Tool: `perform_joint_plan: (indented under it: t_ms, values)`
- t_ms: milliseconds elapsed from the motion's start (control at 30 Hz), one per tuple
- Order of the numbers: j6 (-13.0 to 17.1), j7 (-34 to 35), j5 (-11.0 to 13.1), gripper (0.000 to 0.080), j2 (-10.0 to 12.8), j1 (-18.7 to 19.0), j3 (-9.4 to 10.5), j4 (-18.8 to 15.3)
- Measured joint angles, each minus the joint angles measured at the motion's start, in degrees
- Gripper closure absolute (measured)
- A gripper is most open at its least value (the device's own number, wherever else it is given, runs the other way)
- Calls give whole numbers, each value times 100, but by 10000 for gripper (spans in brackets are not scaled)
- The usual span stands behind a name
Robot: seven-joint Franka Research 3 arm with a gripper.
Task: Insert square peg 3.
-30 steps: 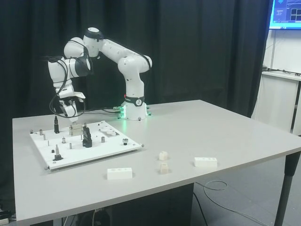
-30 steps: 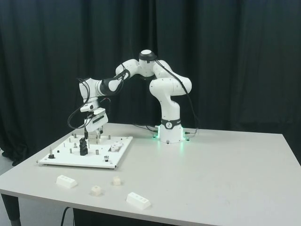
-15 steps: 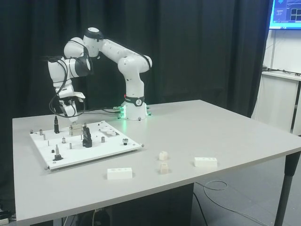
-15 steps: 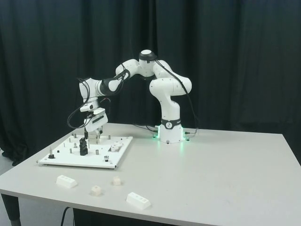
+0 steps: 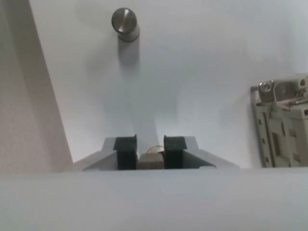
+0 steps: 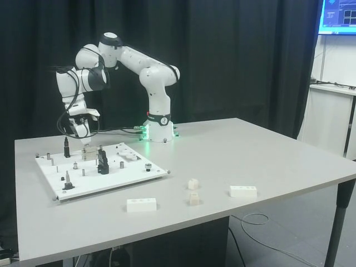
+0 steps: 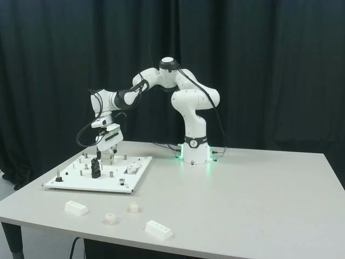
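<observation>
Between the claw [image 5: 149,153] pads, a half-hidden peg [image 5: 150,161] sits gripped.

lab | black curtains [image 7: 269,65] | bolted robot arm [image 7: 178,91] | monitor [image 6: 337,16]

Two white blocks [image 6: 141,204] [image 6: 243,191] lie on the grey table [image 6: 267,150], two small cubes [image 6: 193,183] between them.

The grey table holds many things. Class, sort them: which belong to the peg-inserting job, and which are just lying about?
Belonging to the job:
- white flat assembly board with upright pins
- arm's two-finger gripper, shut on a small pale square peg

Lying about:
- two white rectangular blocks with holes
- two small pale cube-shaped pieces
- grey table itself
</observation>
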Motion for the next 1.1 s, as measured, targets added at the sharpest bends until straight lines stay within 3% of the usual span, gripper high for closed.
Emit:
perform_joint_plan:
  t_ms: [567,1100]
  values:
    - [1,-6,0,689,0,0,-2,0]
    - [-13,-446,0,689,0,1,3,4]
